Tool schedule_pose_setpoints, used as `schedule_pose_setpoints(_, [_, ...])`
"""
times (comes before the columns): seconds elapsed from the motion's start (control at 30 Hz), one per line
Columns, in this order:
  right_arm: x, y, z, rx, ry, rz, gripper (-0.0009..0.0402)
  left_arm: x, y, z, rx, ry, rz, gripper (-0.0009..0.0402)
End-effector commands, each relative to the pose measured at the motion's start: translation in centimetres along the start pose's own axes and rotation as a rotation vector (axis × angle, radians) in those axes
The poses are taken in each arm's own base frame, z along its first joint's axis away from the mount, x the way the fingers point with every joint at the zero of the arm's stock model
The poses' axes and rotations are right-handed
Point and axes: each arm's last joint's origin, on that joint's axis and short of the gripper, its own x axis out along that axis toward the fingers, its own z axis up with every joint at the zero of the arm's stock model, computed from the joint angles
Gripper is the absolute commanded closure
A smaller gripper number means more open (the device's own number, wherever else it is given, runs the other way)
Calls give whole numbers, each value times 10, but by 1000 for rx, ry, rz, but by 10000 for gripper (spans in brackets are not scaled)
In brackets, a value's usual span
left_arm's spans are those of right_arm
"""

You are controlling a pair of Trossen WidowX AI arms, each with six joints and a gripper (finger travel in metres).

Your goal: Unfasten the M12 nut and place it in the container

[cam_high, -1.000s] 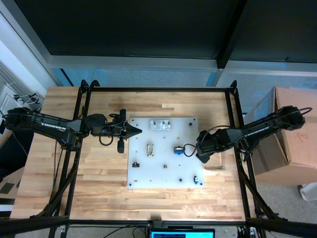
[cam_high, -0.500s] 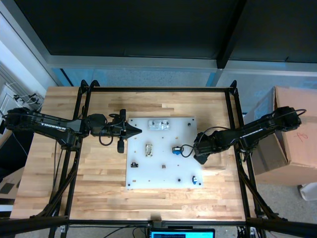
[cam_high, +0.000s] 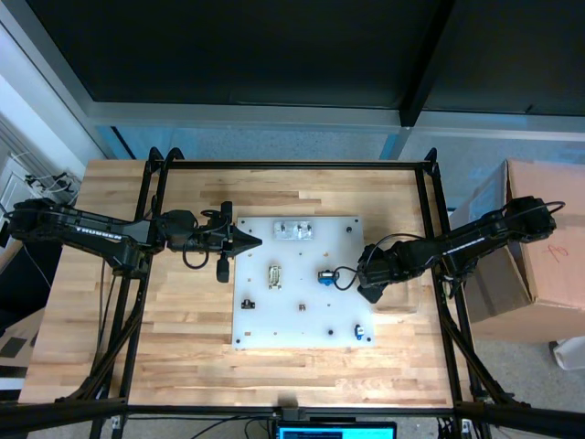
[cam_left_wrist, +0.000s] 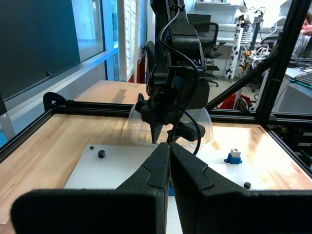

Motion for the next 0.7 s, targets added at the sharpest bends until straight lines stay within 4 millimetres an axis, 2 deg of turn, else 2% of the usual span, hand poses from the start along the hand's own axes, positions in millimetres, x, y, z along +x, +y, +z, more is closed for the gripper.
schedule_pose_setpoints(0.03, [-1, 1, 1, 1, -3, 6, 208, 0, 0, 0, 0, 0, 0, 393])
schedule_pose_setpoints(0.33, [-6, 1, 3, -2, -5, 7, 208, 0, 0, 0, 0, 0, 0, 393])
schedule_pose_setpoints(0.7, [-42, -4, 8, 5, -27, 31, 208, 0, 0, 0, 0, 0, 0, 393])
